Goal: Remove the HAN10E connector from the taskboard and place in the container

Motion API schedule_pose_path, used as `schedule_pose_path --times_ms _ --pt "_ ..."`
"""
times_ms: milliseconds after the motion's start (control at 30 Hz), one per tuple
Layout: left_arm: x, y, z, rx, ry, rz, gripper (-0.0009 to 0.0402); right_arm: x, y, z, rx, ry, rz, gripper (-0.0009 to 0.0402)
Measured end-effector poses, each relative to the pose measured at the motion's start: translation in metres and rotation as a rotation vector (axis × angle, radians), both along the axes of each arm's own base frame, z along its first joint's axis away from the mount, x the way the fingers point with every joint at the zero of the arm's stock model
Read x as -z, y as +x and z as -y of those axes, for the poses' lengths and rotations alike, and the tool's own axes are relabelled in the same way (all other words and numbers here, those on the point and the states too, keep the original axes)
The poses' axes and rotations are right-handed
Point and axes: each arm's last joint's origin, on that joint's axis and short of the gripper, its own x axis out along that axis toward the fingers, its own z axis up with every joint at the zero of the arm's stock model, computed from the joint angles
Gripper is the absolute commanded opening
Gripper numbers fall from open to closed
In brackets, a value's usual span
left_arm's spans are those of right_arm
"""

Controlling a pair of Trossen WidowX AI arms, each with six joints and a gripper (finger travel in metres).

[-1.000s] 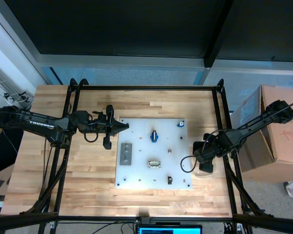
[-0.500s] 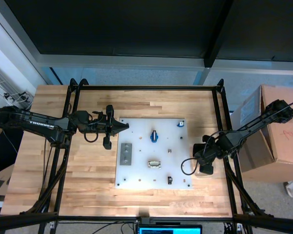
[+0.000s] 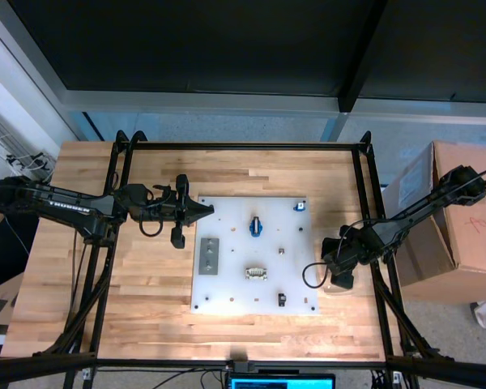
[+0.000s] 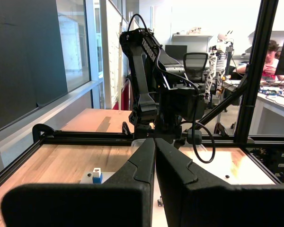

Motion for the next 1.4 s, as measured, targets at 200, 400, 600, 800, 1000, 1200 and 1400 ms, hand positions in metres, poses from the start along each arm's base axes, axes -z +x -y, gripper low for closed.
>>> schedule_pose_path --times_ms 200,400,600,800,1000,1200,1400 --pt "0.0 0.0 0.0 0.0 0.0 -0.001 0.0 0.0 0.0 0.0 0.024 0.012 -0.005 0.0244" --pt "0.0 0.0 0.0 0.0 0.0 -0.001 0.0 -0.005 0.0 -0.001 0.024 0.015 -0.031 0.0288" --pt "0.0 0.0 0.0 0.0 0.0 -0.001 0.0 -0.026 0.001 -0.001 0.021 -0.008 -0.071 0.0283" --pt "0.0 0.0 0.0 0.0 0.0 0.0 0.0 -0.052 0.005 -0.004 0.004 -0.01 -0.073 0.027" --pt "0.0 0.0 0.0 0.0 0.0 0.0 0.0 -0.063 0.008 -0.005 0.003 -0.003 -0.06 0.0249" --pt "0.0 0.0 0.0 0.0 0.0 -0.001 0.0 -0.071 0.019 -0.004 -0.01 0.032 0.024 0.0206" --pt "0.0 0.0 0.0 0.0 0.0 0.0 0.0 -0.087 0.047 0.008 -0.059 0.061 0.238 0.0149"
